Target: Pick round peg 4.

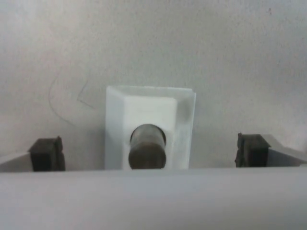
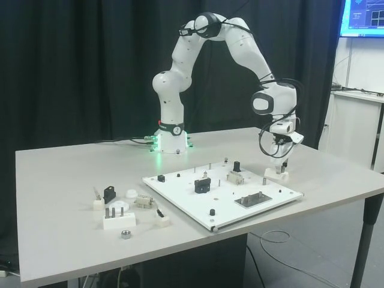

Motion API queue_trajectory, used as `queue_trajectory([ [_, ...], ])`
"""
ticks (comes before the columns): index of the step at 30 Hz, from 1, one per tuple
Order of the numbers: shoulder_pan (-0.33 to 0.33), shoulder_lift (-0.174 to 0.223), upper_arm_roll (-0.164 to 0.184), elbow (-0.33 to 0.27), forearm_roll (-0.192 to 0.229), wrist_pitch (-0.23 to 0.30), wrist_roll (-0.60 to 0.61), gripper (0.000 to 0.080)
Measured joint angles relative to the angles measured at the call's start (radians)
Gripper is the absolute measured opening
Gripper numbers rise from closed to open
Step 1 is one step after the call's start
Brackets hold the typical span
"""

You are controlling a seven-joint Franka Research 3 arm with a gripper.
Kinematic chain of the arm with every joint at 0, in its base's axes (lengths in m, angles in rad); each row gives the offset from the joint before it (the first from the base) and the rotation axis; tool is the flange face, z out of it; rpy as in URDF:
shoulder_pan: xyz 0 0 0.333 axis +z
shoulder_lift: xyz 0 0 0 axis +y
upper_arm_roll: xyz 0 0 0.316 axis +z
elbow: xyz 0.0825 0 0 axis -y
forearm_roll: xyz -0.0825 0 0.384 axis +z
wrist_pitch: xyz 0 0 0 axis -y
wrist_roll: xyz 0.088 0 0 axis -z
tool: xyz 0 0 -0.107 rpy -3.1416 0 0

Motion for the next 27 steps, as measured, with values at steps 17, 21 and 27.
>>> queue_trajectory([
  [17,-0.005,0.006,0.000,0.000,0.000,0.011,0.000,0.0312],
  [21,-0.005,0.003,0.000,0.001,0.000,0.011,0.001,0.0312],
  [27,-0.006,0.002,0.000,0.001,0.000,0.011,0.001,0.0144],
])
